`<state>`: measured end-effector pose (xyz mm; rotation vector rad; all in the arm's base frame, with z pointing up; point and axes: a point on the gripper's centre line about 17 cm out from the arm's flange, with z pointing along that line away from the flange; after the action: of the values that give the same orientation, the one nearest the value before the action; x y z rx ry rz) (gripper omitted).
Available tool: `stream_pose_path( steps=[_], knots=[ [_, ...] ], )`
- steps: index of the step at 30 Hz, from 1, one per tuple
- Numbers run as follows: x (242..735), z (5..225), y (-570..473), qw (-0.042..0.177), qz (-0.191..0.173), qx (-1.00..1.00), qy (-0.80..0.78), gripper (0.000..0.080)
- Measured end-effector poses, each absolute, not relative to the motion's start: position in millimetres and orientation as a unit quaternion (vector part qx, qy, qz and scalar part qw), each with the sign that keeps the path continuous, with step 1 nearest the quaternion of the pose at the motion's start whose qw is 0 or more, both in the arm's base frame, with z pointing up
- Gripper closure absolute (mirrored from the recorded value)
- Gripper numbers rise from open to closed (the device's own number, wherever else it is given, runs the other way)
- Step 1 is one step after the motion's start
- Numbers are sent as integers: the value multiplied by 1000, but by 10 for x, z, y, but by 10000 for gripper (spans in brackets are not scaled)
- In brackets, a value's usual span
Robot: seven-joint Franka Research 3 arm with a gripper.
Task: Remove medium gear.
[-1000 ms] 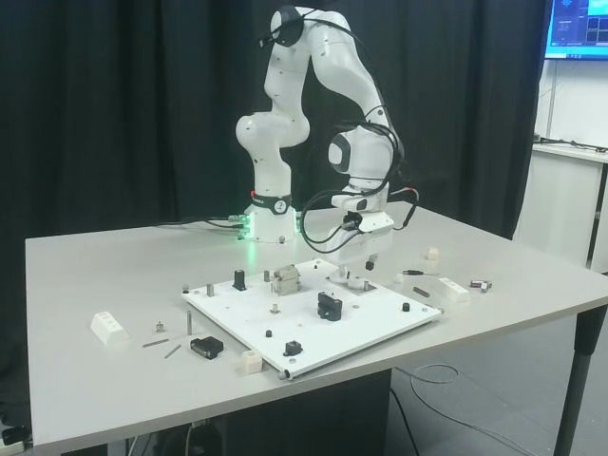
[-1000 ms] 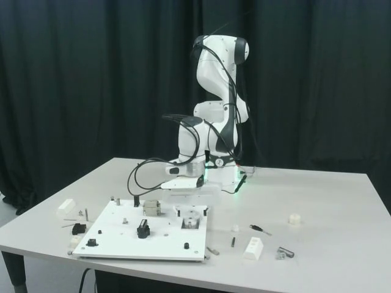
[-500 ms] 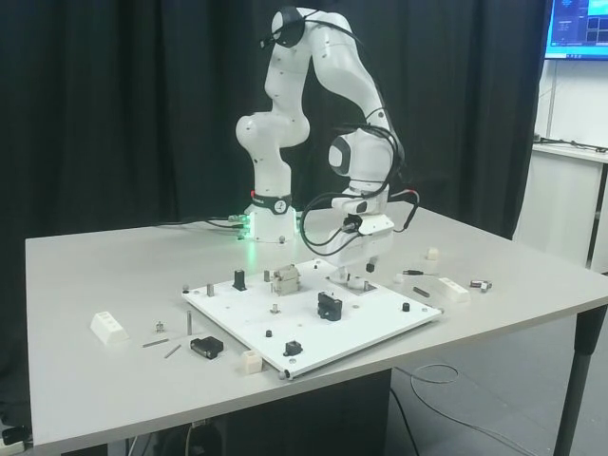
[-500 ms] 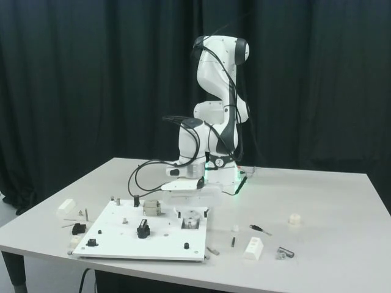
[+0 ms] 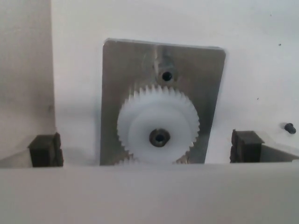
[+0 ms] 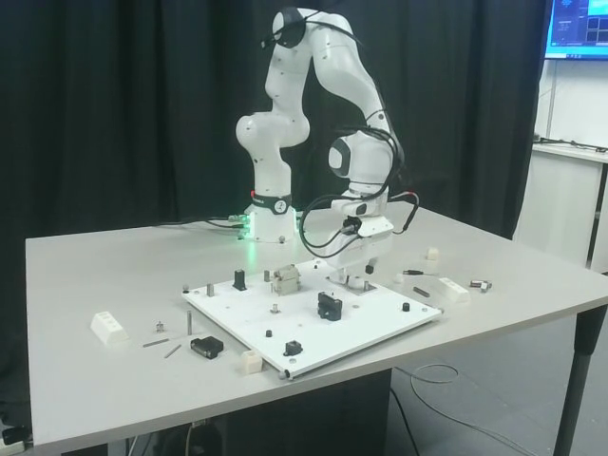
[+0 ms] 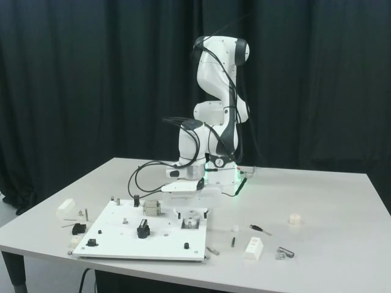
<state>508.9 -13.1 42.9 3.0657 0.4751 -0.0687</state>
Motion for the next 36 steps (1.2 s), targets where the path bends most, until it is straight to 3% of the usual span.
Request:
stream_pose_path(
  steps=[16,17,22,23,29,30,31,36],
  knots=[
    [5096,391,-145,21,-21,988,154,3],
    [5095,388,-144,21,-21,988,153,140],
    [5089,375,-144,19,-22,988,150,140],
    [5088,374,-144,19,-22,988,149,304],
    [5109,383,-193,17,-18,989,144,304],
    [5109,383,-191,16,-18,989,145,464],
    [5110,383,-191,16,-18,989,147,519],
    [5112,384,-193,15,-18,989,146,519]
  ],
)
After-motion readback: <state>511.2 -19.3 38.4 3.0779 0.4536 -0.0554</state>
